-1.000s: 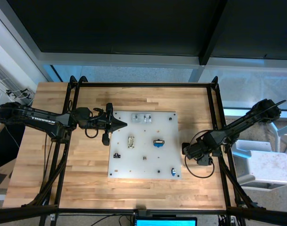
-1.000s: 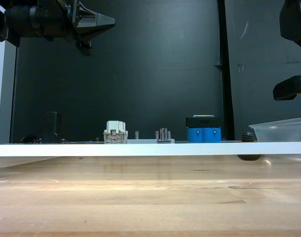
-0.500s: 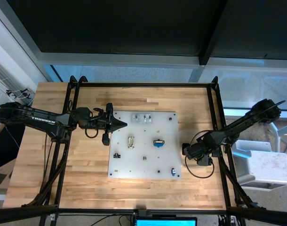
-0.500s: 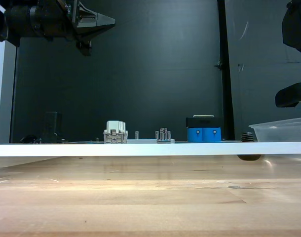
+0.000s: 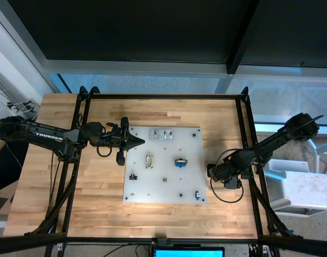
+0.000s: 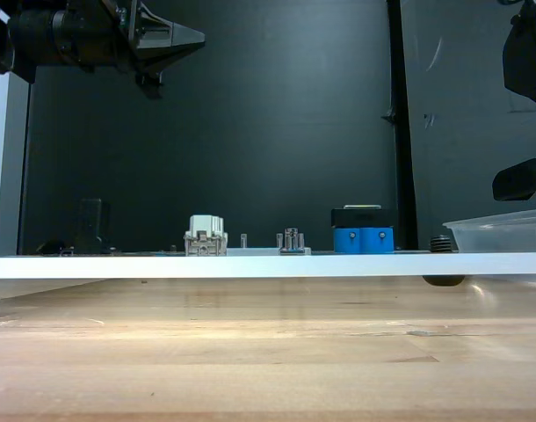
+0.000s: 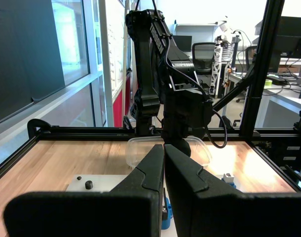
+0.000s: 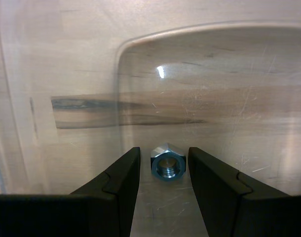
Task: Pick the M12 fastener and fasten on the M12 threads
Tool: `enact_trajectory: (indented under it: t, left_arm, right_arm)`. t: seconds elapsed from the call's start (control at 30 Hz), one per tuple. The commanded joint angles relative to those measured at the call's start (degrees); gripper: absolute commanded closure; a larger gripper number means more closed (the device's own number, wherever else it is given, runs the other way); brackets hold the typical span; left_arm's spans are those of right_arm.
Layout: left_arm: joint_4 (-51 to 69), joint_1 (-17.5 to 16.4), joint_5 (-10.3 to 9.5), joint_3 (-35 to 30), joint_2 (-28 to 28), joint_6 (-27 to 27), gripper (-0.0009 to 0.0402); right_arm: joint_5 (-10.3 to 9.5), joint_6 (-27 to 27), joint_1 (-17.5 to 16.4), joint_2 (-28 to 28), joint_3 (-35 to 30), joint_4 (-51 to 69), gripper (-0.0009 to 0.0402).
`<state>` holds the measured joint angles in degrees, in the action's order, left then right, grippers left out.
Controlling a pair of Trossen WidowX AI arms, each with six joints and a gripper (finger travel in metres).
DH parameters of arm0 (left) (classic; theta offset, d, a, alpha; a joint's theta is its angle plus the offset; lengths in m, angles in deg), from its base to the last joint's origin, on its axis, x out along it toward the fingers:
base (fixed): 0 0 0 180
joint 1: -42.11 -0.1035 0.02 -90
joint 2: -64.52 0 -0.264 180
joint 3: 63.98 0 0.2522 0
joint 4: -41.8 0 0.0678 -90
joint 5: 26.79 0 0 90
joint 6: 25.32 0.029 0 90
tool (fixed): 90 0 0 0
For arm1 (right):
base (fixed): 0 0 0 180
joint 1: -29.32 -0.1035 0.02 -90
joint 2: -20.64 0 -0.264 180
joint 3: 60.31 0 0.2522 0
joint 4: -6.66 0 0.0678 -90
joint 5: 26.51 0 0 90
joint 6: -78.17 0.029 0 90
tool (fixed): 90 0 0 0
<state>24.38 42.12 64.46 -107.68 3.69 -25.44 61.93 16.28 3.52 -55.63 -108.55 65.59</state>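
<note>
The M12 fastener, a small silver hex nut, lies flat on the floor of the clear tray. My right gripper is open, with one finger on each side of the nut and a narrow gap at both. In the high view the right gripper hangs just off the white board's right edge. The M12 threads, a short black ribbed stud, stand bare near the board's near right edge. My left gripper is shut on nothing, held high over the board's far left edge.
The white board carries a grey connector, a blue-based block, a small silver post and a blue-topped part. The clear tray stands right of the board. A black frame surrounds the wooden table.
The right gripper has sunk lower toward the tray. The left arm and the parts on the board have not moved.
</note>
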Motion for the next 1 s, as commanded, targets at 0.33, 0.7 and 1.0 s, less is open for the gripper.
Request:
enact_trajectory:
  t: [0.33, 0.7, 1.0]
  left_arm:
    - [0.0, 0.0, 0.0, 0.0, 0.0, 0.0, 0.0393]
    - [0.0, 0.0, 0.0, 0.0, 0.0, 0.0, 0.0393]
    - [0.0, 0.0, 0.0, 0.0, 0.0, 0.0, 0.0393]
  right_arm:
    - [0.09, -0.1, 0.0, 0.0, 0.1, -0.4, 0.0266]
    - [0.02, -0.1, 0.0, 0.0, 0.1, -0.4, 0.0325]
    - [0.07, -0.1, 0.0, 0.1, -0.7, 0.2, 0.035]
